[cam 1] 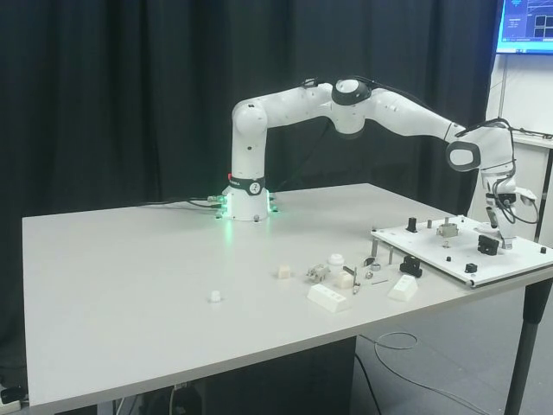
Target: Remove round peg 4.
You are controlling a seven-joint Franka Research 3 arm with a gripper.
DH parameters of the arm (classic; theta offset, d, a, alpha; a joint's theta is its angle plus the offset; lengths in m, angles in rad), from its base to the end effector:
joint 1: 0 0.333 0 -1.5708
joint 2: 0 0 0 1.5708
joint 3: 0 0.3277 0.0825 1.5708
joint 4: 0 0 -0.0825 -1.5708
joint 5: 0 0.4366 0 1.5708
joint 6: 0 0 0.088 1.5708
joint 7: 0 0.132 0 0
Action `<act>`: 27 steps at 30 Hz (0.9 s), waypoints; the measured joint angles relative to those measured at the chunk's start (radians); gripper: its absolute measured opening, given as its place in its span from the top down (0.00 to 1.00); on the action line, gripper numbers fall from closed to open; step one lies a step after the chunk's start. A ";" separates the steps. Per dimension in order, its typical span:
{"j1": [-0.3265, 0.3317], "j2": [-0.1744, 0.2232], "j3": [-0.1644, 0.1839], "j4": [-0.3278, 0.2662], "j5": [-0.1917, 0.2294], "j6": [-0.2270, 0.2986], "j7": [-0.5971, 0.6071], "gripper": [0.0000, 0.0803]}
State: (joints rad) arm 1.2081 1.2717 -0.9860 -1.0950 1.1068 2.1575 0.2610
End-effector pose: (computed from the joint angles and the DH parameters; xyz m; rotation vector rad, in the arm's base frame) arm 0.6766 0.5157 0.1755 -2.9709 0.0040 -0.3158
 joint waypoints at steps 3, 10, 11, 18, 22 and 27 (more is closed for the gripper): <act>0.000 0.001 0.000 0.000 -0.003 0.004 0.000 0.00; 0.000 0.003 0.003 0.000 -0.012 0.012 0.000 0.00; 0.000 0.003 0.004 0.000 -0.014 0.012 0.000 0.00; 0.000 0.003 0.009 0.000 -0.020 0.017 0.000 0.00; 0.000 0.003 0.010 0.000 -0.021 0.018 0.000 0.00; -0.001 0.003 0.010 0.000 -0.022 0.018 0.003 0.00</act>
